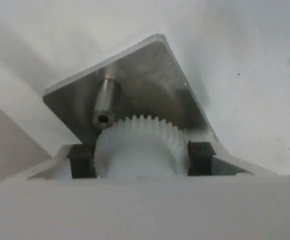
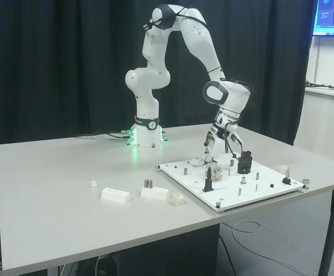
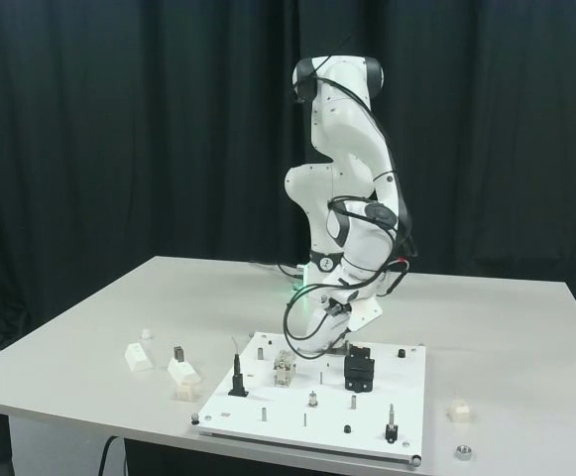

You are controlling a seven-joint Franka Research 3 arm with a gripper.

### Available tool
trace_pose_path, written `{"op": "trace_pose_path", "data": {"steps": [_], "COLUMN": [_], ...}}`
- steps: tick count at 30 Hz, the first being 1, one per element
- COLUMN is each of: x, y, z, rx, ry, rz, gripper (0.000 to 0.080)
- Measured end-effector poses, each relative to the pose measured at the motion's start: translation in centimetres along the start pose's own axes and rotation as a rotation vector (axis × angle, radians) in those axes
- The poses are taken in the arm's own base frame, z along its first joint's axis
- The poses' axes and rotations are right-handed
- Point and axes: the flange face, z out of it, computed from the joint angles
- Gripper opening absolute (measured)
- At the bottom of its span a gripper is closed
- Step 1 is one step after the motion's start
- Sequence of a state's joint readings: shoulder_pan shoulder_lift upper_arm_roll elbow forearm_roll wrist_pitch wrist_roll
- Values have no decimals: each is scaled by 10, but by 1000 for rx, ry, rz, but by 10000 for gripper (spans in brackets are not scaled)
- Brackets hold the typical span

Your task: Insert medium gear.

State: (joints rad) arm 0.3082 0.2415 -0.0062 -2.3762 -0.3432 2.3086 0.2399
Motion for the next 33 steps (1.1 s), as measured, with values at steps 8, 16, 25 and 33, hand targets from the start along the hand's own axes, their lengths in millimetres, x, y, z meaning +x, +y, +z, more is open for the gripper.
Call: {"op": "trace_pose_path", "data": {"steps": [8, 16, 25, 33], "x": [-1, -4, -11, -15], "y": [-6, -10, -15, -18], "z": [0, 1, 1, 2], "rx": [-35, -63, -103, -129], "ry": [9, 25, 70, 92], "rz": [-46, -83, -150, -200], "gripper": [397, 397, 397, 397]}}
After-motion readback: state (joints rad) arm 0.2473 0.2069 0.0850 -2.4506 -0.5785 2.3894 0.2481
